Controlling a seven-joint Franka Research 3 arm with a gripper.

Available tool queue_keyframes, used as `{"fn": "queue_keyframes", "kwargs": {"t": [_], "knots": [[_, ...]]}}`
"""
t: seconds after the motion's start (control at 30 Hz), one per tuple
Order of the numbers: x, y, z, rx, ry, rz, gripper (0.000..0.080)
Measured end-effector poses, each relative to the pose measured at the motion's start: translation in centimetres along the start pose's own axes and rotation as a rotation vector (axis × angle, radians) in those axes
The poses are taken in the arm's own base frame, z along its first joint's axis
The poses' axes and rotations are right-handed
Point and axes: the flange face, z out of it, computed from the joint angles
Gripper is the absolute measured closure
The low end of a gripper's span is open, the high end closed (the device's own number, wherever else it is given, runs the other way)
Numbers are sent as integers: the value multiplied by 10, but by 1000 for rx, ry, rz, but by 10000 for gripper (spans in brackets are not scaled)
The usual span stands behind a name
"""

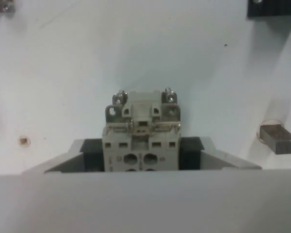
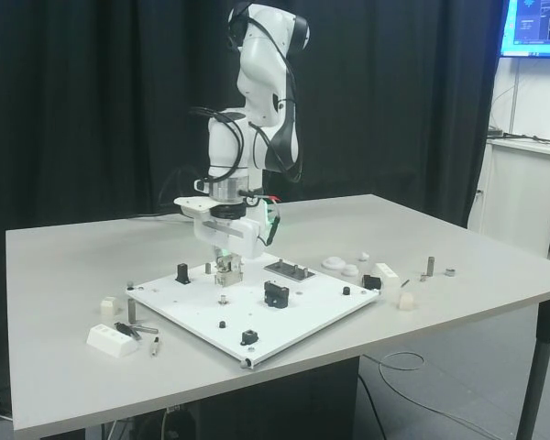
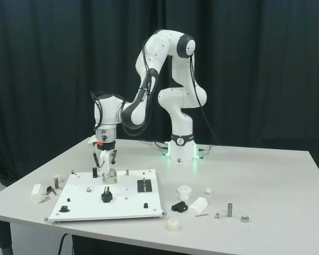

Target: Remove waterproof.

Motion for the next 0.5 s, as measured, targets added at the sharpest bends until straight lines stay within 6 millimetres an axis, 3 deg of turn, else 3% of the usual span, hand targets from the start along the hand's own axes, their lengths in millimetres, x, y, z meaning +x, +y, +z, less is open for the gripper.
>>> {"fn": "queue_keyframes", "kwargs": {"t": [0.5], "knots": [[0,0,0,0,3,2,489]]}}
